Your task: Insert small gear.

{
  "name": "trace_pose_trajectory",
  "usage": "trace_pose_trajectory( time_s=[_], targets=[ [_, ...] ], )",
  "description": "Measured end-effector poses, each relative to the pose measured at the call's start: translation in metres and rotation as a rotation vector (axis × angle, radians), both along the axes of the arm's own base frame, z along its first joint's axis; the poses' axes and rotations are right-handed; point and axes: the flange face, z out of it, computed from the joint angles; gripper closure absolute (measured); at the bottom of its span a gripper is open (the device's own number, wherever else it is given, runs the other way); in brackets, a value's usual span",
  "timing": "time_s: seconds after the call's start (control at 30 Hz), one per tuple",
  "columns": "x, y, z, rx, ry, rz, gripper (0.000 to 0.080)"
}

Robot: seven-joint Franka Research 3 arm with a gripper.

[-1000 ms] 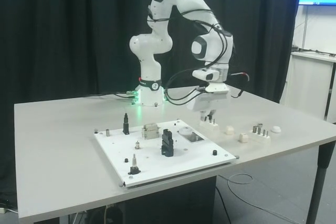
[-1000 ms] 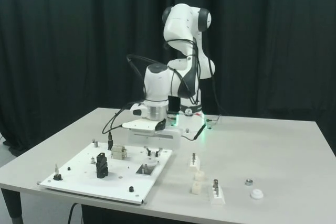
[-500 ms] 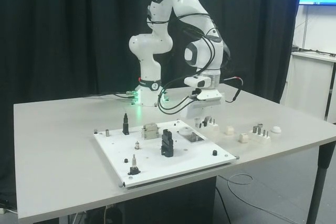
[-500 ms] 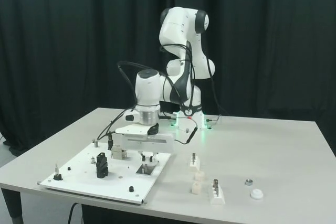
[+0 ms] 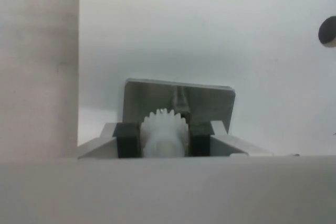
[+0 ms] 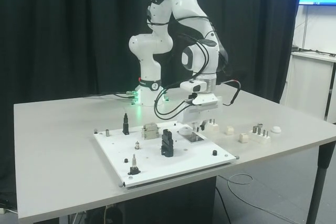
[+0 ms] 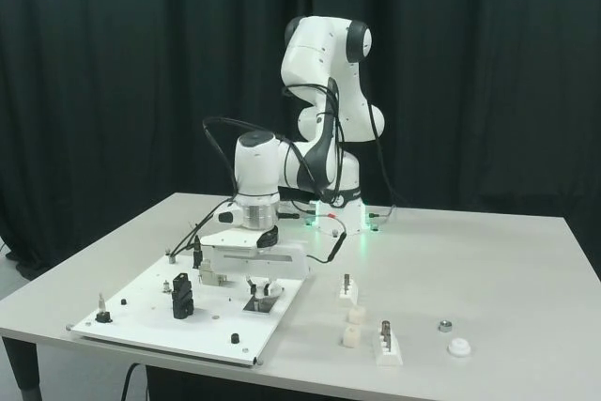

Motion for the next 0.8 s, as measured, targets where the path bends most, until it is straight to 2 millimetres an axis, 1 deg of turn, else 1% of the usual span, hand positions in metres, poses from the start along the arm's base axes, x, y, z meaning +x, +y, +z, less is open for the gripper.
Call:
trace_pose_trajectory(
  time_s=[0.47,0.8],
  targets=[
    [0.0008,-0.0030,-0.0099,0.009,0.006,-0.006,0.0611],
    [0.0013,-0.0046,-0.0103,0.009,0.006,-0.006,0.0611]
  ],
)
